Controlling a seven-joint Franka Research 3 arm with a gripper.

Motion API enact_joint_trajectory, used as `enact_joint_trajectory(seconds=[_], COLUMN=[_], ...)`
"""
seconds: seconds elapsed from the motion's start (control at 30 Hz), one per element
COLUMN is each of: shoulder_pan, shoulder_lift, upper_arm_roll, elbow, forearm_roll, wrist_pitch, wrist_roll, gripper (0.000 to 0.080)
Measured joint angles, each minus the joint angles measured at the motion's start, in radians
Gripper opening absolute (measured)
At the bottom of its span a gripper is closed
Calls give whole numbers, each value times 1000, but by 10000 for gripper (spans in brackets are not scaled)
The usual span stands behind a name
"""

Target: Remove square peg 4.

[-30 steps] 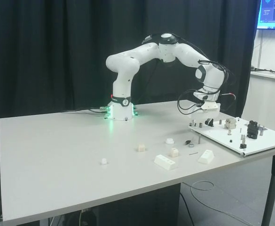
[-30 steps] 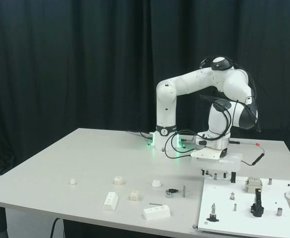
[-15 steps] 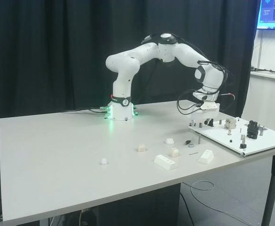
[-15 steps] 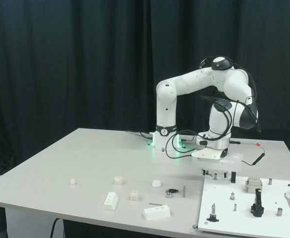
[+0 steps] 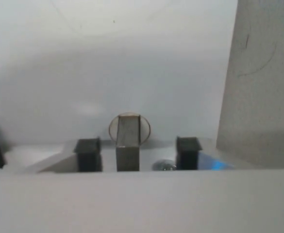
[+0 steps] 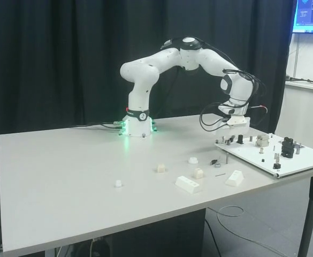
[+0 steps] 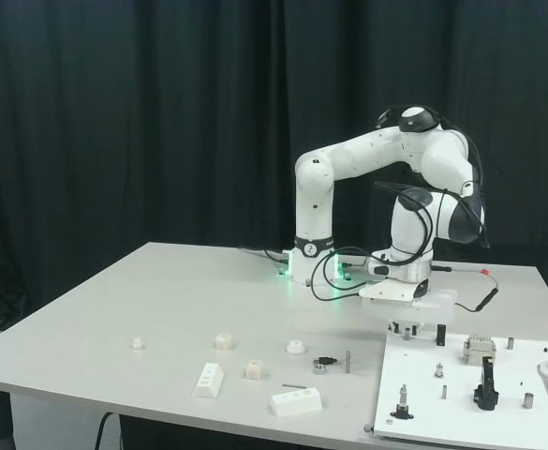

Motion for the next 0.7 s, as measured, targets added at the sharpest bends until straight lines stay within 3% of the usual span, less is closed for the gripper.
enact_joint_trajectory(seconds=[0.2, 0.23, 0.37, 0.4, 0.7], shoulder_pan=[1, 1, 2, 2, 4], shoulder_lift=[-2, -2, -2, -2, -3], upper_arm_roll=[1, 1, 1, 1, -1], elbow=[-2, -2, -2, -2, -2], forearm_roll=[12, 16, 16, 16, 15], wrist_pitch=[0, 0, 1, 2, 3], wrist_roll=[-2, -2, -2, -2, -2], gripper=[312, 154, 154, 94, 94])
